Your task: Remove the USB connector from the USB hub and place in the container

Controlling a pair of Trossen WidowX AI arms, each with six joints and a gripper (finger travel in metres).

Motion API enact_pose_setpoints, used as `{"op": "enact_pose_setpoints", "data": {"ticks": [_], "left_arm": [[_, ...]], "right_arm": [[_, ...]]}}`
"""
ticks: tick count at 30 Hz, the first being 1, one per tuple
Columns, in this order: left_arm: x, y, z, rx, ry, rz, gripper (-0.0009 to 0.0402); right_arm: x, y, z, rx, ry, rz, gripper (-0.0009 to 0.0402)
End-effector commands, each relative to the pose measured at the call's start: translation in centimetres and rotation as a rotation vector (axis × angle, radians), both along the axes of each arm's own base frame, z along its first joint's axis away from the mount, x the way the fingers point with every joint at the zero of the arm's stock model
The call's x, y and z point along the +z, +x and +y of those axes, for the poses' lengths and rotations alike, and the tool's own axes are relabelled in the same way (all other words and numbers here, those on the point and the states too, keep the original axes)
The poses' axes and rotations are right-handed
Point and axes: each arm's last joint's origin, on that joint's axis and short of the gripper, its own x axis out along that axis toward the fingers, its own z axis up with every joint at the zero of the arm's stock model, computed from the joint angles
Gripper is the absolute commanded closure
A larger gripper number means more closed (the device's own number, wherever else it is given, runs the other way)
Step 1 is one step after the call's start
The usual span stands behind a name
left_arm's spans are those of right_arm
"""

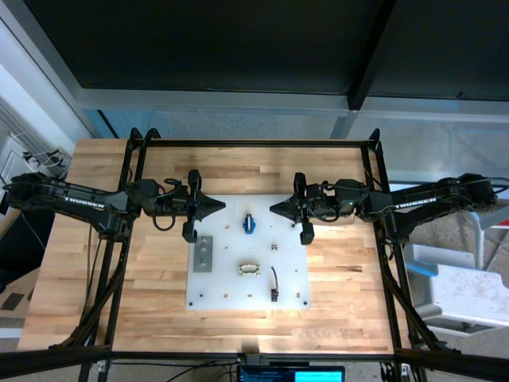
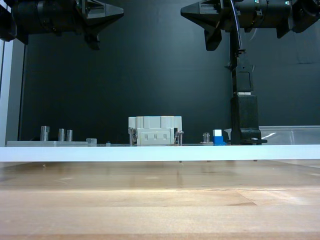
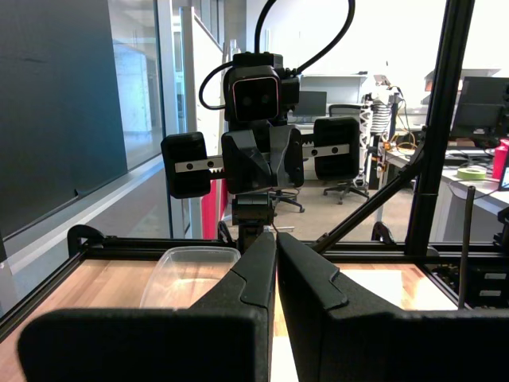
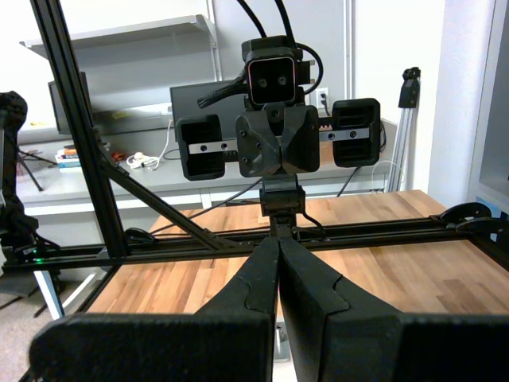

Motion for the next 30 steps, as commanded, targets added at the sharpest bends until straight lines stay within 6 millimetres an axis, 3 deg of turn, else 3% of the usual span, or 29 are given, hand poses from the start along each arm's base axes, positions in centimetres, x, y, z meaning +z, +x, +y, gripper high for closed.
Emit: {"op": "enact_pose_setpoints", "data": {"ticks": [1,18,30], "left_arm": [[0.0,0.0,0.0,0.0,0.0,0.0,0.0392],[0.0,0.0,0.0,0.0,0.0,0.0,0.0392],[0.0,0.0,0.0,0.0,0.0,0.0,0.0392]], "right_arm": [[0.1,0.0,0.0,0.0,0.0,-0.004,0.0393],[0.3,0.1,0.0,0.003,0.027,0.007,0.0393],[3.0,0.3,0.7,0.07,-0.019,0.418,0.0393]]}}
